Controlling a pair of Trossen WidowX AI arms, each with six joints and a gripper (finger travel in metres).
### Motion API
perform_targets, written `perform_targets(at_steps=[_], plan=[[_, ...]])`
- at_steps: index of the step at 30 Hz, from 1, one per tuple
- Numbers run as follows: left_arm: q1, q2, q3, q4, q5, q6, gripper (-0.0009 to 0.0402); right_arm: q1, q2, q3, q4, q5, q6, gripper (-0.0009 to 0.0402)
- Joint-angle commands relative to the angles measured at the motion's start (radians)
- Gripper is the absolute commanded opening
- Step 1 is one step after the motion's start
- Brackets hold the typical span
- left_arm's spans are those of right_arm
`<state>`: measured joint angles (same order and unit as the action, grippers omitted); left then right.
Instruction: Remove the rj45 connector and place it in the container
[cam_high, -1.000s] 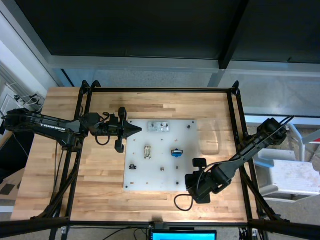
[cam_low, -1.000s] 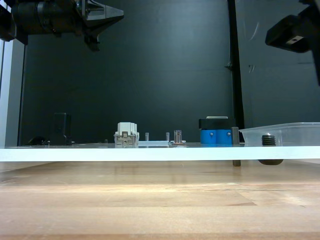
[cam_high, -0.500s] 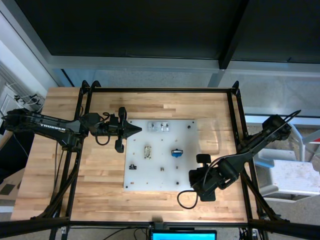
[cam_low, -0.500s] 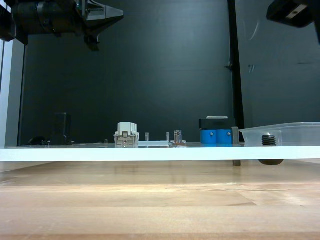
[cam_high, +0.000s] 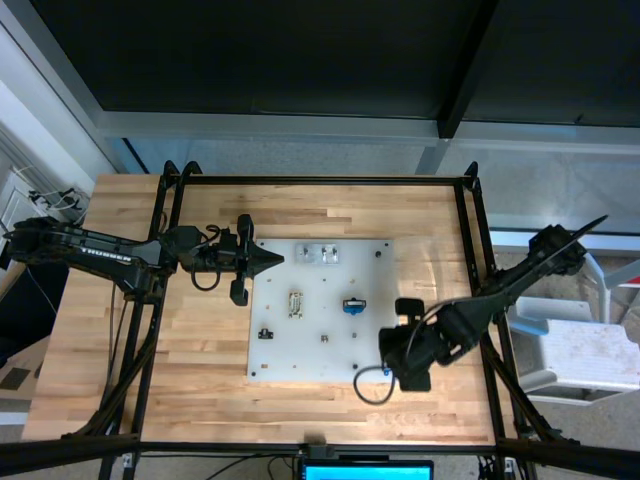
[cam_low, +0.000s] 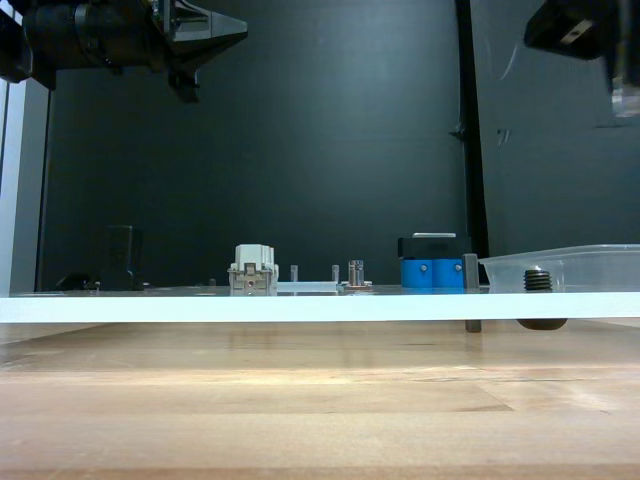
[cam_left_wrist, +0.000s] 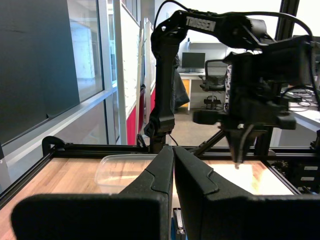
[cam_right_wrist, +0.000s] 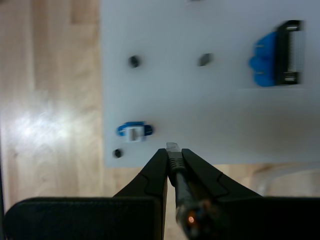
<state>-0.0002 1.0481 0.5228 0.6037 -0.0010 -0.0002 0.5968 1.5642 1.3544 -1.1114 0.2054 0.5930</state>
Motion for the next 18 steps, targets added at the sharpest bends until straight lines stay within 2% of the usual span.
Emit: perform_targets(at_steps=[1,12,14,18], plan=[[0.0,0.001,0.0,0.0,0.0,0.0,0.0001,-0.044,-0.035,-0.017,-0.022,-0.006,0.0,0.0],[0.0,0.001,0.0,0.0,0.0,0.0,0.0001,-0.227,-0.192,-0.142,-0.032,-0.007,-0.15,0.0],[0.0,0.001,0.0,0.0,0.0,0.0,0.0001,-0.258,-0.22,-0.169,-0.032,-0.019,-0.181,0.0],[0.0,0.001,0.0,0.0,0.0,0.0,0.0001,-0.311,-0.269,-0.23,-0.026,-0.021,-0.233,0.0]])
